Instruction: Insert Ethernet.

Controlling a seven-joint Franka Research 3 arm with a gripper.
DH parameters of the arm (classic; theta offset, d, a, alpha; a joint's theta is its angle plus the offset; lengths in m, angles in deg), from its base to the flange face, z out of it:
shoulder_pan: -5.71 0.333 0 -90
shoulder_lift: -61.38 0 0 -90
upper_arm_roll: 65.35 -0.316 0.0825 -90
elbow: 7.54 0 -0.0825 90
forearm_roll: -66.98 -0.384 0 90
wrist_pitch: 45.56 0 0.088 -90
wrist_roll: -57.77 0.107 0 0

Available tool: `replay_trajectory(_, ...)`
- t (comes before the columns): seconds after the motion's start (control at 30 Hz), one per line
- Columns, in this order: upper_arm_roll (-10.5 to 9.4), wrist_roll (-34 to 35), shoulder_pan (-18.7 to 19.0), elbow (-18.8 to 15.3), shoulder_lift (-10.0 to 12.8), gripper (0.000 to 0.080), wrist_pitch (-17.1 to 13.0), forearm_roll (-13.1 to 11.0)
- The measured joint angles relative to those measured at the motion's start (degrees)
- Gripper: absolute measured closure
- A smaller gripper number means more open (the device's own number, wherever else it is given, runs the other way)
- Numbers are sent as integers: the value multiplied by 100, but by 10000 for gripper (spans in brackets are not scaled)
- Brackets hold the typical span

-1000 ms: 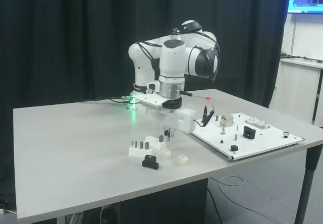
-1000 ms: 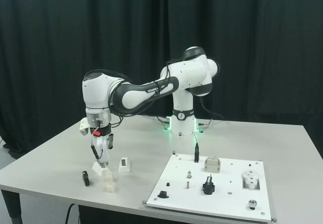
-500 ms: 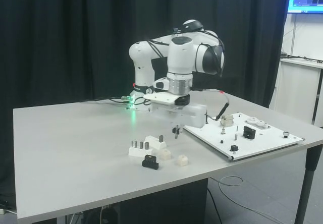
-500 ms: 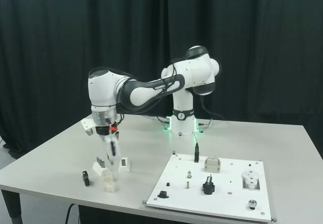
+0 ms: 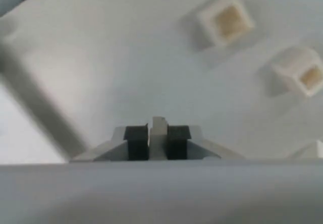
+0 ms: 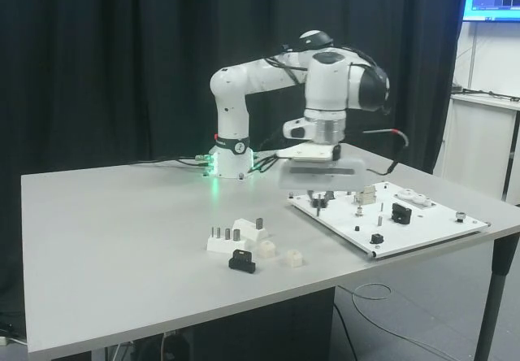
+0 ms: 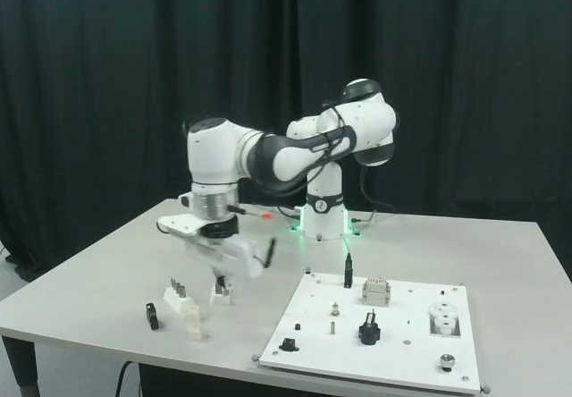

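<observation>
Wrist view: hand (image 5: pixel 158 133) clamped on a small grey plug (image 5: pixel 159 128), hidden in room views. Those show it near white board (image 6: pixel 422 227) edge, above tabletop (image 6: pixel 122 231).

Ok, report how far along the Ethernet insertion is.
Done: the pincer is shut on a small plug piece. In hand: it hangs between the loose parts and the white board. Left: reaching the socket block and inserting.

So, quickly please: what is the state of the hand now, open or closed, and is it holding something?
Hand: closed on a small grey part, held between the two black fingers; what the part is cannot be told.
</observation>
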Motion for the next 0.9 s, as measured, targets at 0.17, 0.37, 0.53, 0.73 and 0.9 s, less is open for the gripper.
replay_trajectory(0.17,23,-310,205,141,-1,728,-58,-1)
replay_trajectory(0.37,21,-993,408,326,0,728,-170,10)
replay_trajectory(0.53,7,-1469,549,454,0,728,-276,39)
replay_trajectory(0.73,-46,-2471,684,633,1,728,-474,208)
replay_trajectory(0.9,-103,-3417,768,763,1,728,-626,443)
